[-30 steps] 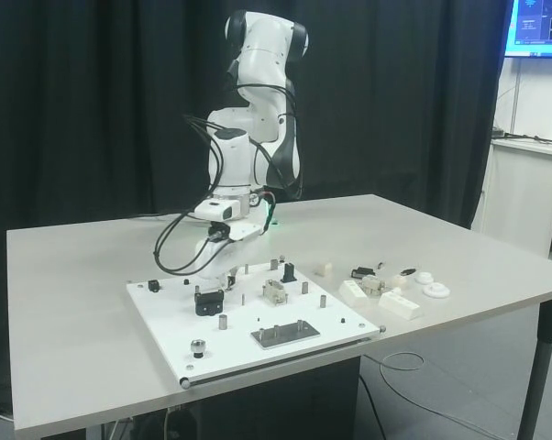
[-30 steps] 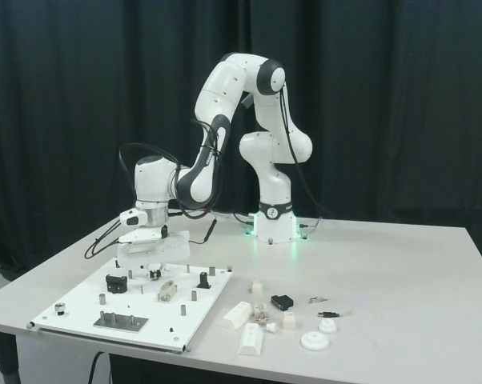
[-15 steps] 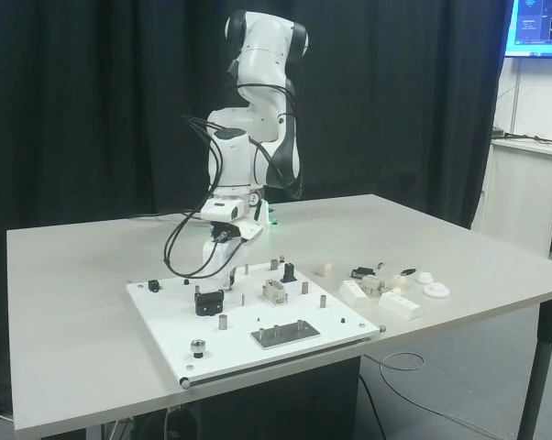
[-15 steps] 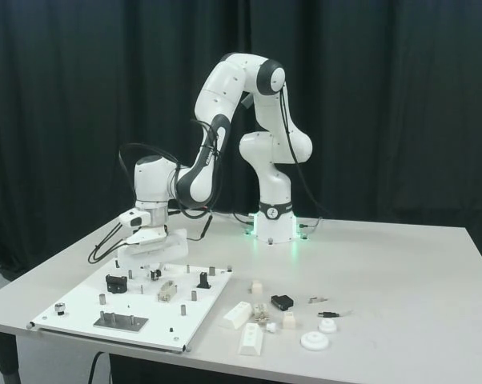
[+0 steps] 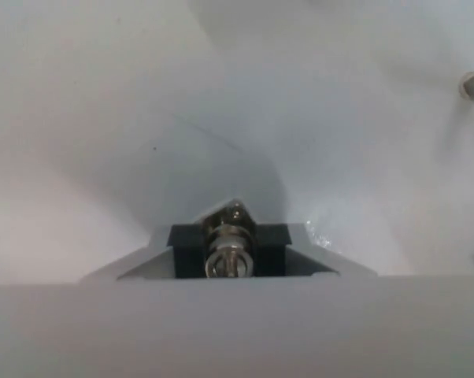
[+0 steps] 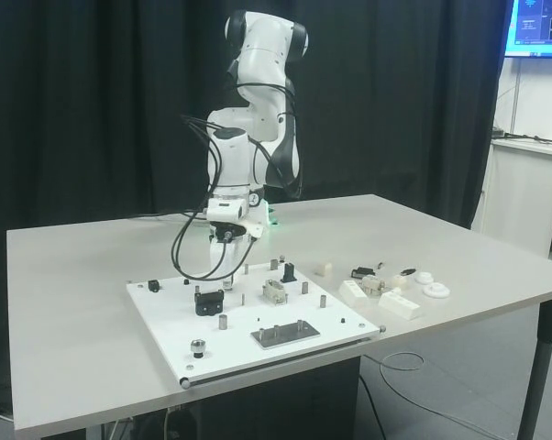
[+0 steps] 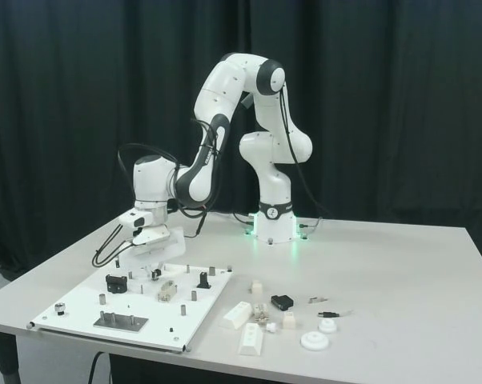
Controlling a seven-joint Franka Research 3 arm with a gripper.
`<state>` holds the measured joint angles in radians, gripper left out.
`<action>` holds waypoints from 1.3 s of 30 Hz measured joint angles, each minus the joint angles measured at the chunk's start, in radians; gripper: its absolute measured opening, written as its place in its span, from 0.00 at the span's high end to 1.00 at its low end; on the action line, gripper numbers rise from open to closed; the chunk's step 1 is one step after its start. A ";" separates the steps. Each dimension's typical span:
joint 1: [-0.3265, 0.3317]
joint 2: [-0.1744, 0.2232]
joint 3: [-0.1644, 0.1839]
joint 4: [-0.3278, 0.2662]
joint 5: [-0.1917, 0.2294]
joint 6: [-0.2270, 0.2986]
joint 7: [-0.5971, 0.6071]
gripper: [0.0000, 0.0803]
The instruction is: Remove BNC.
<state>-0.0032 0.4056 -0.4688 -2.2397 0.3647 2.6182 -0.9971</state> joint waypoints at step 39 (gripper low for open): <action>0.000 0.006 -0.005 0.019 -0.002 -0.036 -0.213 0.85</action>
<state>-0.0032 0.4111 -0.4740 -2.2209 0.3626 2.5826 -1.2096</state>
